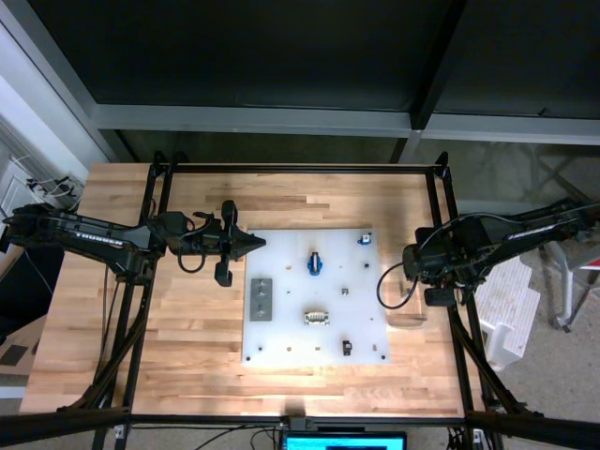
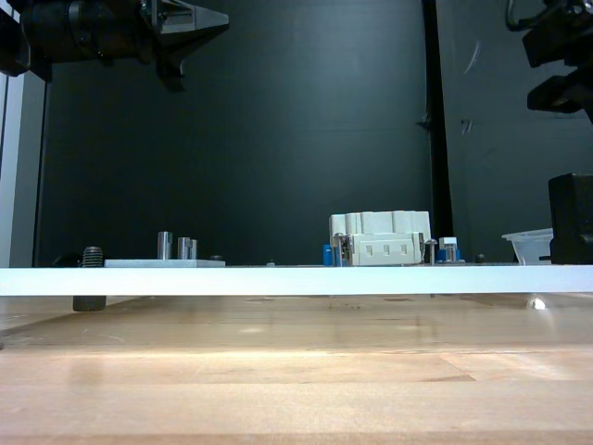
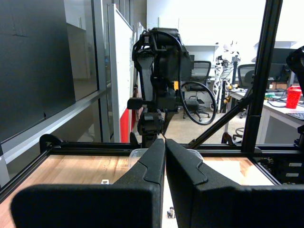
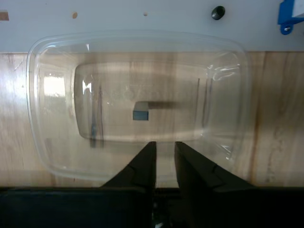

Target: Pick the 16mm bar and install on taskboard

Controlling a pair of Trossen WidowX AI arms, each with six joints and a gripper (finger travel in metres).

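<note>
Fingers (image 4: 189, 166) of the right gripper (image 4: 164, 148) stand slightly parted and empty over a clear tray (image 4: 35, 137). The bar (image 4: 140, 110) lies loose inside it. It is probably stiff, slick metal, so pinch across its middle. The left gripper (image 1: 253, 243), clenched and empty, hovers over the board's (image 1: 281, 347) upper left edge.

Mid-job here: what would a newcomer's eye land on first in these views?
The 16mm bar lies free in the clear tray, under the right gripper, whose fingers stand slightly apart. The left gripper, fingers shut and empty, hangs above the left edge of the white task board.
</note>
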